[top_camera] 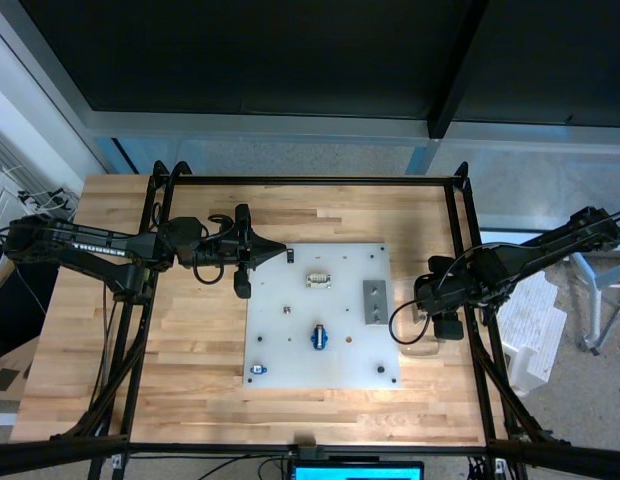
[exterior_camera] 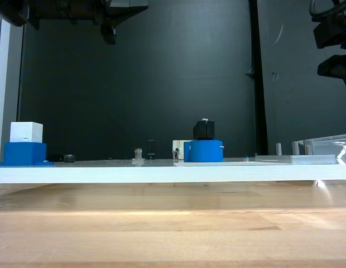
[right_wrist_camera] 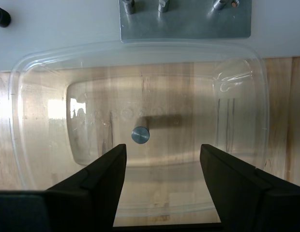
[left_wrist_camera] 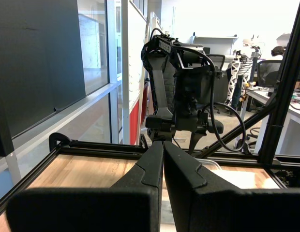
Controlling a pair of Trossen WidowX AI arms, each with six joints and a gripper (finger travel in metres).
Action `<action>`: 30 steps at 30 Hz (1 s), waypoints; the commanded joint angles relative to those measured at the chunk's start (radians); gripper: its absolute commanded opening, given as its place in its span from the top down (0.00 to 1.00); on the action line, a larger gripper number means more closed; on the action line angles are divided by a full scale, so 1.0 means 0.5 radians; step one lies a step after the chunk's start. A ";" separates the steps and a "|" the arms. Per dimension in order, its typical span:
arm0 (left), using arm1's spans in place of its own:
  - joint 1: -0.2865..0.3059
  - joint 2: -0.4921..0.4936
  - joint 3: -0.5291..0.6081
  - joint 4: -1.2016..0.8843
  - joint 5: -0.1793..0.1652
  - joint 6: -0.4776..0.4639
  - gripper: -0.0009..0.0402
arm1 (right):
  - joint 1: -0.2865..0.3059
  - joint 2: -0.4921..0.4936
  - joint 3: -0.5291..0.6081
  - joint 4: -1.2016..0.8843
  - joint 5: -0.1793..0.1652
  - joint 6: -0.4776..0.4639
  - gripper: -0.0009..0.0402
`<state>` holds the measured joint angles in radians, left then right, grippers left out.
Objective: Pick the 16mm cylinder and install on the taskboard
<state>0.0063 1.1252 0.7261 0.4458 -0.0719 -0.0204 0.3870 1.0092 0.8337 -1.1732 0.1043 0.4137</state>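
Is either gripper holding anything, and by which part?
Nothing. The right gripper hangs open above the 16mm cylinder in the clear tray; the left gripper, shut and empty, hovers by the taskboard.

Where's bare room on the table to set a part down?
Bare table left of the taskboard and along its near edge. Crowded right of the board: clear tray holding the 16mm cylinder, open right gripper above it. Shut left gripper hangs over the board's far-left corner.
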 commanded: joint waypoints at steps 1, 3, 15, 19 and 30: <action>0.001 0.001 0.000 0.001 0.001 0.000 0.98 | 0.003 0.004 -0.001 0.008 0.002 -0.001 0.43; 0.001 0.001 0.000 0.001 0.001 0.000 0.98 | 0.005 0.004 -0.001 0.008 0.002 -0.001 0.42; 0.001 0.001 0.000 0.000 0.001 0.000 0.98 | 0.017 0.029 -0.005 0.009 0.002 -0.001 0.42; 0.001 0.001 0.000 0.001 0.001 0.000 0.98 | 0.021 0.029 -0.026 0.016 0.002 -0.001 0.42; 0.001 0.001 0.000 0.001 0.001 0.000 0.98 | 0.037 0.095 -0.072 0.045 0.001 0.004 0.42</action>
<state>0.0063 1.1252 0.7258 0.4458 -0.0715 -0.0208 0.4042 1.0485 0.7986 -1.1553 0.1047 0.4141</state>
